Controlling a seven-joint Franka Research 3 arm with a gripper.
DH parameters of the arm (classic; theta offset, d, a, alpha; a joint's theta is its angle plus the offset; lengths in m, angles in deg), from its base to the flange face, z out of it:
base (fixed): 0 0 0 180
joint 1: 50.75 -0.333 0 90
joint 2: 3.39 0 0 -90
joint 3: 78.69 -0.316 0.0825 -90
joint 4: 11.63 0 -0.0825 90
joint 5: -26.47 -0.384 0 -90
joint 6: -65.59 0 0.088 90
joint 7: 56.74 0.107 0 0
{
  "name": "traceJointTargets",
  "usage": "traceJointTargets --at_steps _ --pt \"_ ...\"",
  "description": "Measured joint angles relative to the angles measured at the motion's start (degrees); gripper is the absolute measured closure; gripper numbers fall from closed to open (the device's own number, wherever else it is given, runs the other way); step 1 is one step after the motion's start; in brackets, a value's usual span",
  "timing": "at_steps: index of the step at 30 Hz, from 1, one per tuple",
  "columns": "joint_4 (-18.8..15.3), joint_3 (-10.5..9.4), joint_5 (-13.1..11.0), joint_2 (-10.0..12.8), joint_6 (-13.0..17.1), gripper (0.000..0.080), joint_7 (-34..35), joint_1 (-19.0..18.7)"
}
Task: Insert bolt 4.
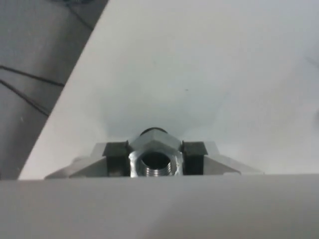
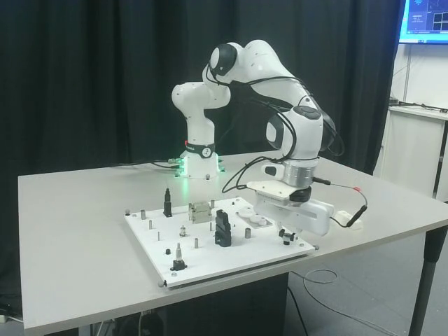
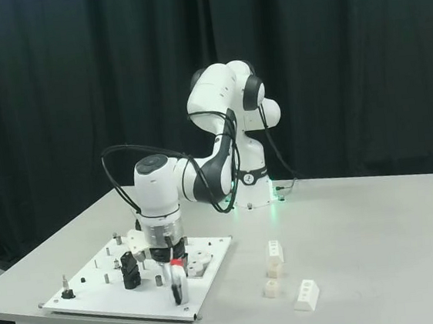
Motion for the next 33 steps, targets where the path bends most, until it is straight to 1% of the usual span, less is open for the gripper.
traceJointTargets --at_steps 6,18,26,33 --pt "0.0 0.02 0.1 0.0 -0.1 0.0578 6.6 0.0" --pt "0.0 0.02 -0.1 0.0 -0.2 0.0578 15.7 0.1" --pt "0.0 0.02 -0.3 -0.1 -0.3 0.0578 24.0 0.2" --pt "0.0 0.15 -1.4 -0.1 -0.3 0.0578 28.5 0.3"
